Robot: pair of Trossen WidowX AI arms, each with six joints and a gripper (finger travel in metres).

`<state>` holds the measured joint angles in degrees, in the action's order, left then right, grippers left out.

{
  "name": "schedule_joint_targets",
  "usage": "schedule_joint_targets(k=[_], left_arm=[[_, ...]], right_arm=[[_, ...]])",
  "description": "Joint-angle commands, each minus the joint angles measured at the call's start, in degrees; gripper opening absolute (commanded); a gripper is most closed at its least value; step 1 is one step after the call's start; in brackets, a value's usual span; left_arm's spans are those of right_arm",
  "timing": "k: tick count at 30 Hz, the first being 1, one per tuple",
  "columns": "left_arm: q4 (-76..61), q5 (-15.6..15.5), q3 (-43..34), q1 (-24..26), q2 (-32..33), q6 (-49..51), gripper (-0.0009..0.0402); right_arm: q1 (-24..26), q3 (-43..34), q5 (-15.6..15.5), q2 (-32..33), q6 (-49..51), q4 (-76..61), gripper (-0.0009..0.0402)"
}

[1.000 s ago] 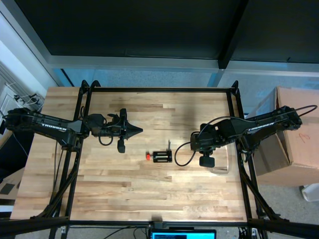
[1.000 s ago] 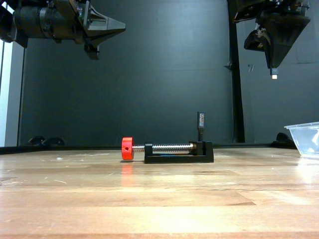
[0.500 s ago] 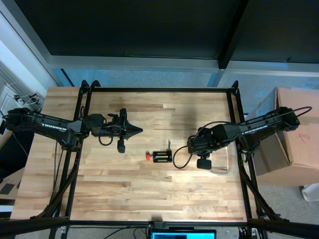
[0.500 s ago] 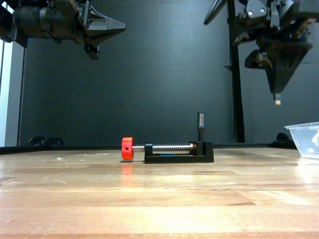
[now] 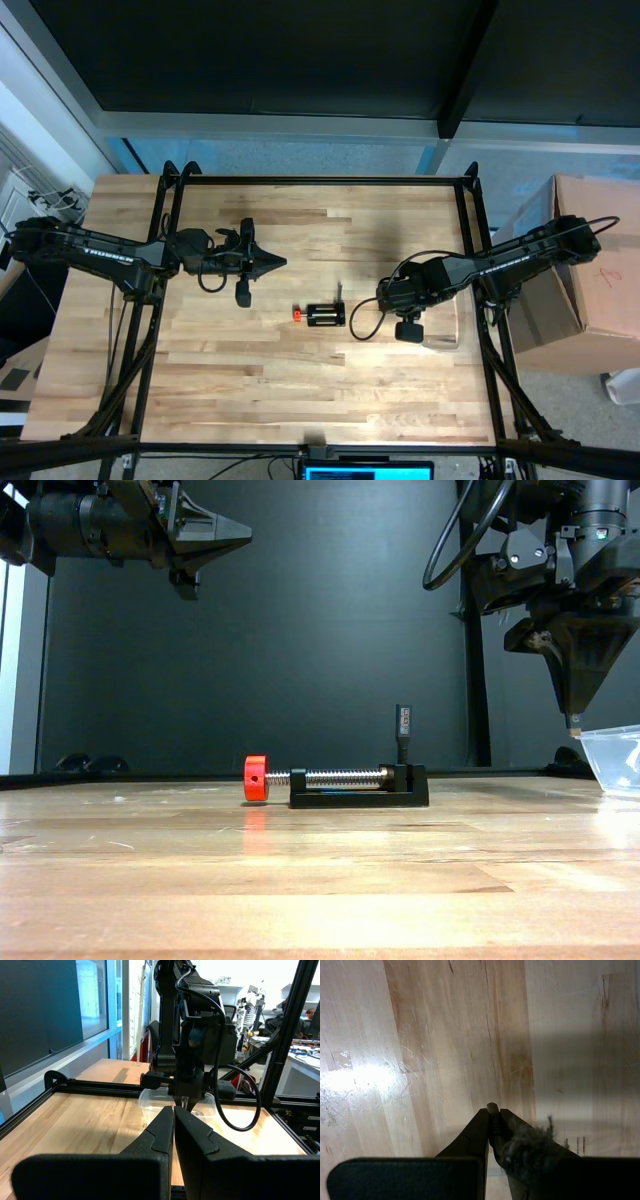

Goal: Remove the USB-C connector from the USB-C receptacle and place in the container

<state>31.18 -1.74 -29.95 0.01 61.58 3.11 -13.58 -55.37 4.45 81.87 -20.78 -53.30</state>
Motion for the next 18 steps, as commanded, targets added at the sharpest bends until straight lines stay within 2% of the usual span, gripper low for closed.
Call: schedule_joint_targets(k=[1,11,14,18], left_arm=[[0.00,0.00,0.00,0.00,0.02,0.00,0.0000],[0.00,0.00,0.00,0.00,0.02,0.00,0.0000],[0.00,0.00,0.00,0.00,0.02,0.00,0.0000],[0.00,0.00,0.00,0.00,0.02,0.00,0.0000]], right_arm=[[0.00,-0.02,0.02,0.00,0.02,0.48,0.0000],[0.07,-0.02,0.04,0.00,0.00,0.52,0.0015],[0.09,-0.02,0.04,0.00,-0.20,0.52,0.0041],[0.09,-0.02,0.04,0.00,-0.92,0.50,0.0095]])
